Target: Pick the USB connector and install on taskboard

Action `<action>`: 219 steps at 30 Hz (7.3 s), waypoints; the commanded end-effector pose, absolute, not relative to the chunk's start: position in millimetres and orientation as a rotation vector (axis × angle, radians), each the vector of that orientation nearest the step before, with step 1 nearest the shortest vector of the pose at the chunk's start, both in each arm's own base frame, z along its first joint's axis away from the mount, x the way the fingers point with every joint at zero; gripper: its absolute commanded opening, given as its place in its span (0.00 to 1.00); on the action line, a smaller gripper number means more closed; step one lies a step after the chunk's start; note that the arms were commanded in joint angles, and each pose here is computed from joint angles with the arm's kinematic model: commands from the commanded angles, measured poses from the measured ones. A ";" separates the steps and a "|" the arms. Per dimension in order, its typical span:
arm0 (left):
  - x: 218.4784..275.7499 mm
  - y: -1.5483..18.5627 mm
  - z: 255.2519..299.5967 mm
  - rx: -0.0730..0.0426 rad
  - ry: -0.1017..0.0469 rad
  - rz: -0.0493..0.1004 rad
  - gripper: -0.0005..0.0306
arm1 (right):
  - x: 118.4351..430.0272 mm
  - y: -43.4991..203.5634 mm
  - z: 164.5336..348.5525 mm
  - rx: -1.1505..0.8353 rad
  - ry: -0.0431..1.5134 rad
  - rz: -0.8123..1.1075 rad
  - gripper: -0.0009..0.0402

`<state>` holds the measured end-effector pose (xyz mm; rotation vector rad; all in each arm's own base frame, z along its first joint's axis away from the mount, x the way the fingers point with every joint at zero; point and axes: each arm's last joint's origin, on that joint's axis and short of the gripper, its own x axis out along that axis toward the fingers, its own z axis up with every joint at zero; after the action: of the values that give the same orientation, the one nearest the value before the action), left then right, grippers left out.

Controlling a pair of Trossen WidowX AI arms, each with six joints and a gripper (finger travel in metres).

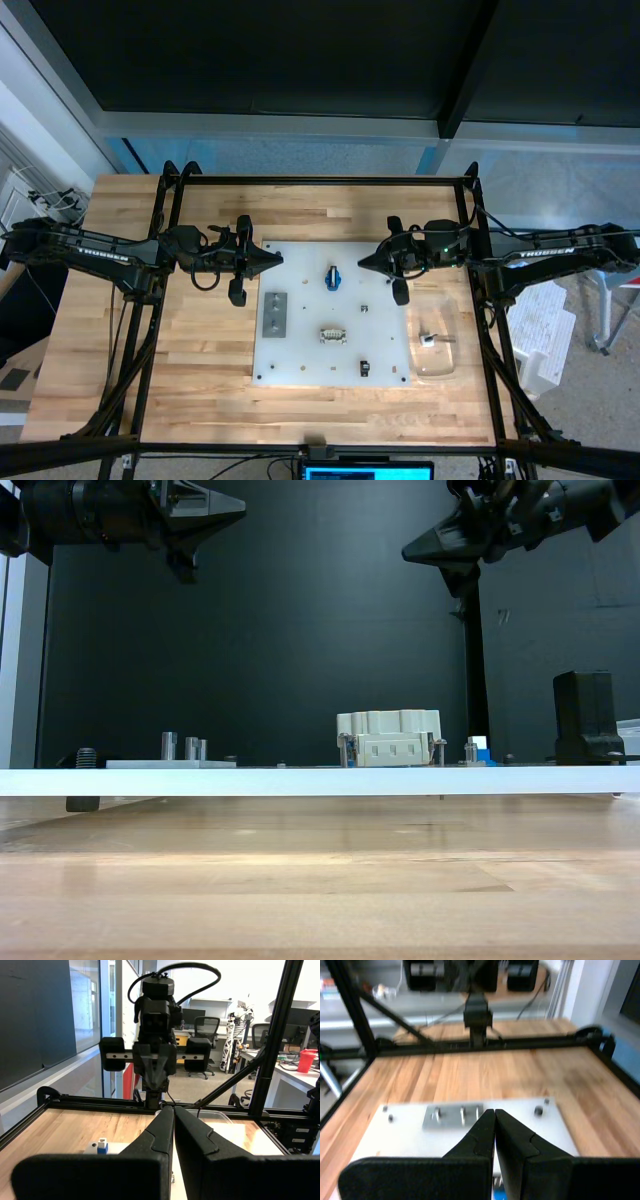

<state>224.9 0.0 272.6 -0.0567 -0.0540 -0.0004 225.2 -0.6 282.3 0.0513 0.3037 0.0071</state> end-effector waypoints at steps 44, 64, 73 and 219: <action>224.9 0.0 272.4 -0.056 -0.054 -0.001 0.02 | 98.3 52.4 290.4 0.041 1.019 0.050 0.02; 224.9 0.0 272.4 -0.056 -0.054 -0.001 0.02 | 108.7 116.8 253.2 -0.017 1.202 0.036 0.14; 224.9 0.0 272.4 -0.056 -0.054 -0.001 0.02 | 115.6 124.9 236.2 0.004 1.192 0.022 0.32; 224.8 0.0 272.5 -0.056 -0.054 -0.001 0.02 | 141.3 118.9 247.6 -0.067 1.162 0.047 0.02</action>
<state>224.8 0.0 272.5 -0.0567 -0.0540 -0.0004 138.7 117.3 245.0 -0.0684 1.1622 0.0496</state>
